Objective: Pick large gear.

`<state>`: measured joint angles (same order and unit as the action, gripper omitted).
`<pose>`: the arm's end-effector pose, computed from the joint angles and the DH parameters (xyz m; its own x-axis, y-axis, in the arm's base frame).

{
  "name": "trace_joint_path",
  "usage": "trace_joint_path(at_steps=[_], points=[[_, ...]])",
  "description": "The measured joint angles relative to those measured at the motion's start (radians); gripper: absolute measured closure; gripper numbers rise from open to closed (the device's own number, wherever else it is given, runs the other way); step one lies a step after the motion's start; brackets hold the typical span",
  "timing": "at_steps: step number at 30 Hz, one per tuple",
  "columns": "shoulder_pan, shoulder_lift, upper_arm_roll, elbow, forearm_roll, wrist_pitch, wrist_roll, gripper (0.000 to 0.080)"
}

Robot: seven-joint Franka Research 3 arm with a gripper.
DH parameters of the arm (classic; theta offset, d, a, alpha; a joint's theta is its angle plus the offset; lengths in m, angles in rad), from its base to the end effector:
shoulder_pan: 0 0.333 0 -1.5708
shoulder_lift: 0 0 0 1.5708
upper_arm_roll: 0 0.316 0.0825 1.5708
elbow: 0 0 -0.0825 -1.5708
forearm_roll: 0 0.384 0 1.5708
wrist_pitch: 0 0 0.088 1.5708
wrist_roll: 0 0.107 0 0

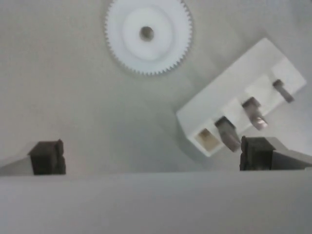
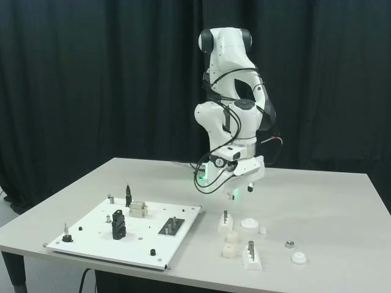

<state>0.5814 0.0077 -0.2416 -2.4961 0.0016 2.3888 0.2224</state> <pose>0.4290 0.1516 0.2727 0.9872 0.1136 -0.1115 0.1172 -0.9928 0.0261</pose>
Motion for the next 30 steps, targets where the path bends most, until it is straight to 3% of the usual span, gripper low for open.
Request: trace_joint_path(at_steps=[14, 30], points=[[0.006, 0.058, 0.036, -0.013, 0.000, 0.089, 0.072, 0.0003], [0.005, 0.143, 0.043, -0.014, 0.000, 0.218, 0.128, 0.0003]])
